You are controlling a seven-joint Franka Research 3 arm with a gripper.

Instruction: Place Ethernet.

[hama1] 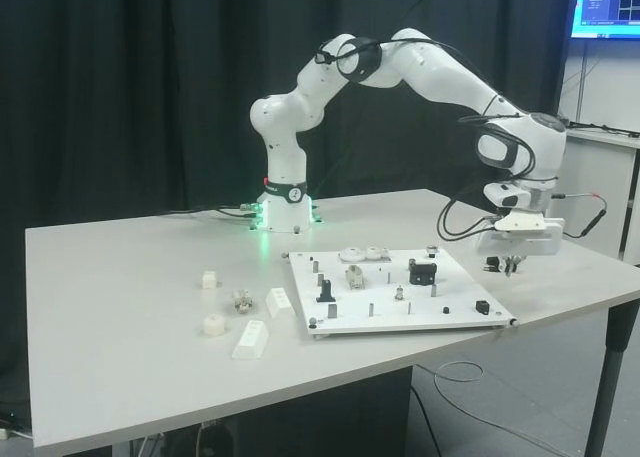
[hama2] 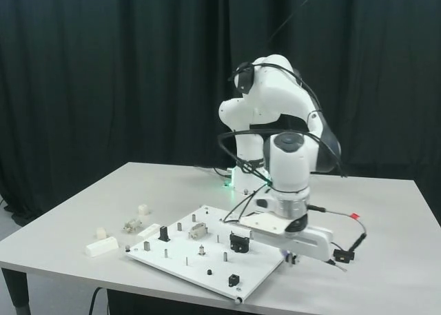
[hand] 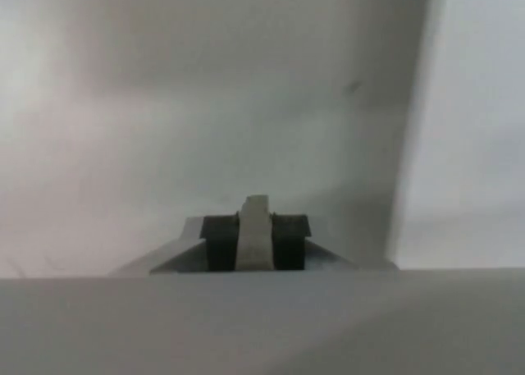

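One gripper (hama1: pixel 510 264) and one small part carry this moment. The white Franka arm reaches out from its base and hangs low over the grey table (hama1: pixel 120 277), just beside the edge of the white board (hama1: pixel 455 317). The fingers are clenched. In the wrist view their black pads (hand: pixel 218 242) press from both sides on a slim white-grey piece (hand: pixel 254 231), most likely the Ethernet plug. The piece lies lengthwise along the fingers and its blunt end stands a little proud of the pads.

The coming move turns on one relation. The board and its seats lie to one side of the gripper, toward the loose white blocks (hama1: pixel 250 339) at the table's far end. None of the board shows under the wrist camera, only bare, smooth tabletop. So the plug probably has to travel sideways over the board before it goes down.

The board is flat and rigid, studded with short pegs and small fixtures. Among these are a black bracket (hama1: pixel 421 272) near the middle and a tiny black block (hama1: pixel 482 306) near the front edge. Which seat takes the plug cannot be told from here.

The plug looks like hard, smooth plastic with square edges. It should sit firm between the pads but may slip if it is pushed in askew.
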